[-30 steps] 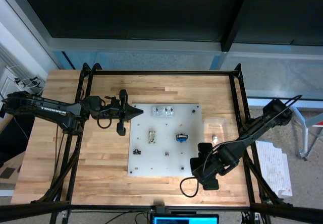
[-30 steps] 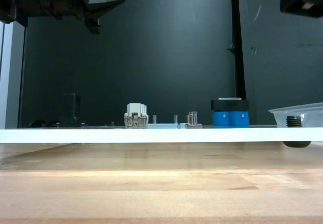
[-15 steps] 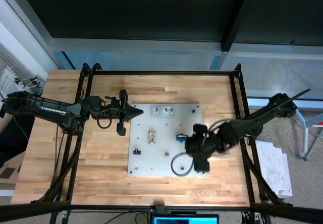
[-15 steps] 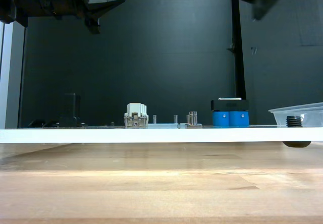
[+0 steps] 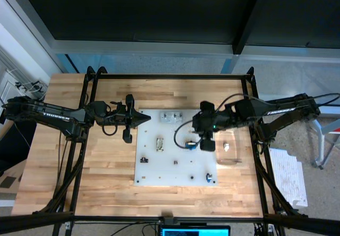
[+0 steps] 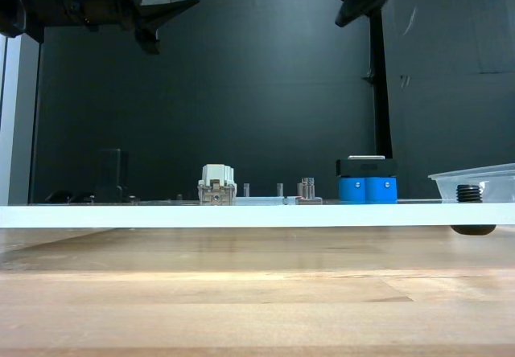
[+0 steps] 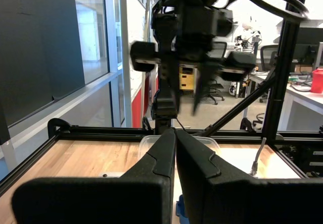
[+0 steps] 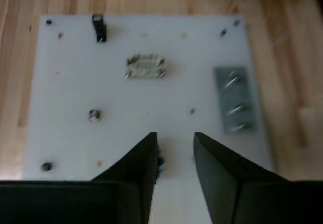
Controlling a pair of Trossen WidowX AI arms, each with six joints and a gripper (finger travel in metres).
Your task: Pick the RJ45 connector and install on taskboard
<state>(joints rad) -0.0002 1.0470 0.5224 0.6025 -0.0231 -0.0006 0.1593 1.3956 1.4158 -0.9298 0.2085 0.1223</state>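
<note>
Wooden surface [image 5: 106, 193] is seen carrying 1 white task board [image 5: 159, 175].

Left claw [image 5: 146, 118] is held aloft at the board's far left edge, fingers pressed together and empty.

Right claw [image 8: 173, 139] is held high over the board's right half, pointed down. Its fingers are parted by a narrow gap and are empty.

Clear tray [image 5: 234, 162] is noted just right of the board, with 1 white block [image 5: 227, 146] inside.

Blue jack [image 5: 211, 179] is located at the board's near right corner, well apart from both claws.

RJ45 connector [image 7: 254, 167]: in the left wrist view a grey cable is seen rising, tilted, from that corner with the plug end down. Whether it is fully seated cannot be told.
</note>
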